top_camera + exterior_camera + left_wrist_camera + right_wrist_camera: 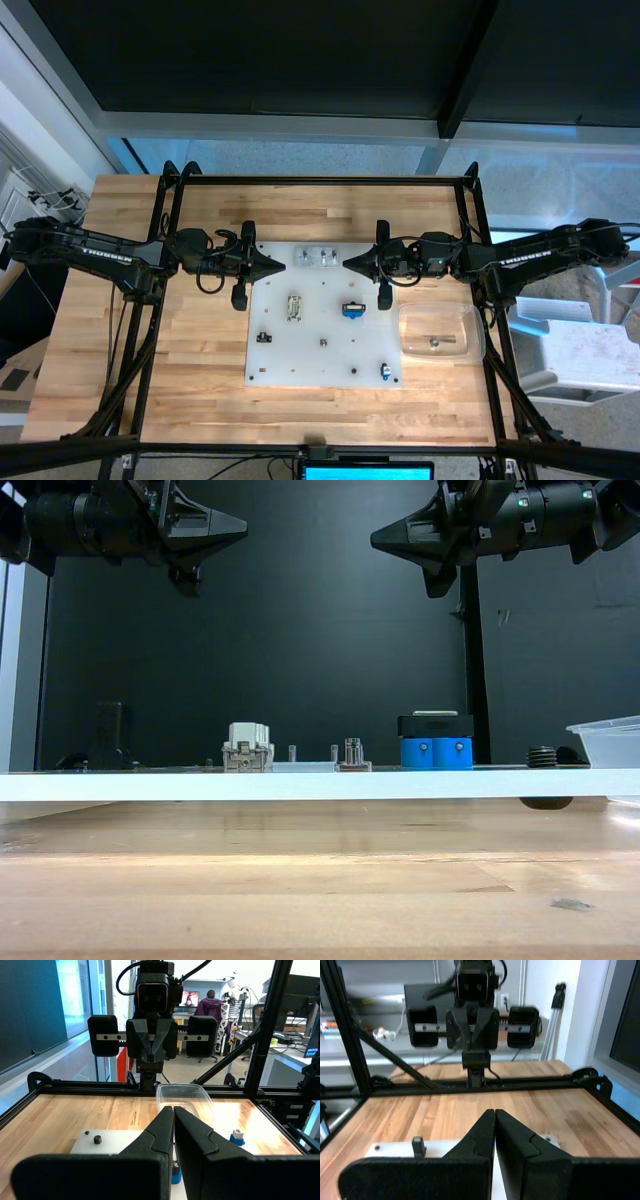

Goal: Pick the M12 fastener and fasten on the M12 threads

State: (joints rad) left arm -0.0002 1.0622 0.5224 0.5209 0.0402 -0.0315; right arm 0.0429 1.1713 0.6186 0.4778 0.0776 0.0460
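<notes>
"M12 fastener? Where is it?"

"Lying inside the clear tray. The M12 threads stand bare near the tray."

"And the grippers?"

"Left gripper and right gripper hang high, away from the tray, fingers pinched together."

"What could go wrong?"

"It is tiny. Fingers may bump the tray wall, or it could slip out or go on crooked."

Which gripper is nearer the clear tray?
The right gripper, shut, over the board's far right, on the clear tray's side; the left gripper, shut, hangs over its far left.
</notes>
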